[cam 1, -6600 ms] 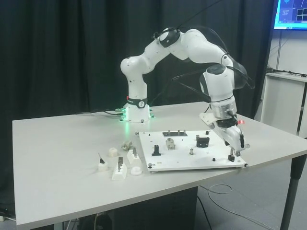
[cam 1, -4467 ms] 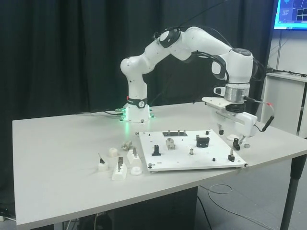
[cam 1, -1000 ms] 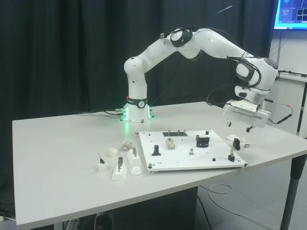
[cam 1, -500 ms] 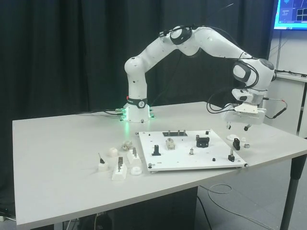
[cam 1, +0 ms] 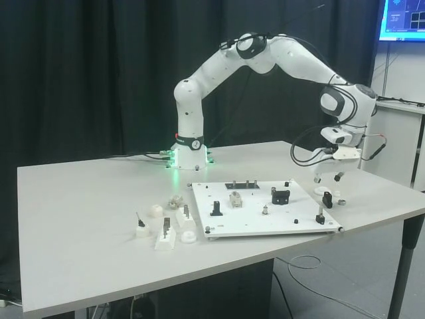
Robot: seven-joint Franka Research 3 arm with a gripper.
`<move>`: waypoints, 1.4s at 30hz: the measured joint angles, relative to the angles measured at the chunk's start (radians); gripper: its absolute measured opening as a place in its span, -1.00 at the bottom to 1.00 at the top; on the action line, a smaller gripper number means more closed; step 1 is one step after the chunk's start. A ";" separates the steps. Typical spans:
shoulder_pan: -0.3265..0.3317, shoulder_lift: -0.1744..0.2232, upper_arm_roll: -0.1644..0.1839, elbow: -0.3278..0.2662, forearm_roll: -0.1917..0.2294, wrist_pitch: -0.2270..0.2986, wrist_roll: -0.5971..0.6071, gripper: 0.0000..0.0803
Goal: Pick D-SUB.
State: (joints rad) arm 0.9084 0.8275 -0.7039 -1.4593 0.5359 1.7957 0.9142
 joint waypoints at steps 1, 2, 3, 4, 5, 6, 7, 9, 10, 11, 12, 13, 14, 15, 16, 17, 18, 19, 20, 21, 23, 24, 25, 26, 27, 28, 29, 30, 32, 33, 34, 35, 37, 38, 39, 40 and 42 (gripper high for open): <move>0.007 -0.002 0.000 -0.007 -0.002 0.009 -0.010 0.99; 0.012 -0.003 0.000 -0.014 -0.004 0.018 -0.015 0.99; 0.018 -0.005 0.000 -0.021 -0.007 0.027 -0.017 0.99; 0.024 -0.007 0.000 -0.027 -0.011 0.035 -0.017 0.99; 0.030 -0.009 0.000 -0.034 -0.015 0.045 -0.017 0.99; 0.035 -0.011 -0.001 -0.041 -0.018 0.054 -0.017 0.99; 0.041 -0.012 -0.001 -0.047 -0.021 0.065 -0.015 0.99; 0.050 -0.014 -0.004 -0.059 -0.025 0.086 -0.008 0.99; 0.054 -0.015 -0.006 -0.065 -0.027 0.097 0.000 0.99; 0.057 -0.015 -0.008 -0.070 -0.028 0.107 0.010 0.99; 0.059 -0.015 -0.011 -0.074 -0.029 0.116 0.021 0.99; 0.061 -0.015 -0.014 -0.078 -0.031 0.127 0.034 0.99; 0.062 -0.015 -0.017 -0.083 -0.032 0.137 0.047 0.99; 0.063 -0.015 -0.020 -0.086 -0.033 0.146 0.058 0.99; 0.062 -0.015 -0.024 -0.089 -0.033 0.155 0.069 0.99; 0.062 -0.015 -0.027 -0.092 -0.033 0.164 0.077 0.99; 0.060 -0.015 -0.031 -0.095 -0.033 0.172 0.085 0.99; 0.059 -0.015 -0.034 -0.098 -0.032 0.181 0.091 0.99; 0.057 -0.015 -0.037 -0.100 -0.031 0.188 0.096 0.99; 0.053 -0.015 -0.039 -0.103 -0.028 0.196 0.102 0.99; 0.044 -0.015 -0.039 -0.108 -0.014 0.209 0.112 0.99; 0.039 -0.015 -0.039 -0.111 -0.002 0.215 0.116 0.99; 0.033 -0.015 -0.039 -0.113 0.014 0.220 0.117 0.99; 0.027 -0.015 -0.038 -0.115 0.029 0.222 0.117 0.99; 0.021 -0.015 -0.038 -0.117 0.045 0.224 0.117 0.99; 0.014 -0.015 -0.036 -0.118 0.063 0.224 0.117 0.99; 0.008 -0.015 -0.035 -0.119 0.078 0.225 0.115 0.99; 0.001 -0.015 -0.033 -0.121 0.093 0.225 0.112 0.99; -0.013 -0.015 -0.027 -0.122 0.117 0.225 0.096 0.99; -0.020 -0.015 -0.023 -0.122 0.128 0.225 0.085 0.99; -0.027 -0.015 -0.019 -0.122 0.138 0.225 0.072 0.99; -0.033 -0.015 -0.015 -0.122 0.147 0.225 0.063 0.99; -0.045 -0.015 -0.008 -0.122 0.166 0.225 0.050 0.99; -0.050 -0.015 -0.004 -0.122 0.174 0.225 0.045 0.99; -0.055 -0.015 0.000 -0.122 0.179 0.225 0.041 0.99; -0.060 -0.015 0.005 -0.122 0.186 0.225 0.037 0.99; -0.067 -0.015 0.014 -0.122 0.196 0.225 0.035 0.99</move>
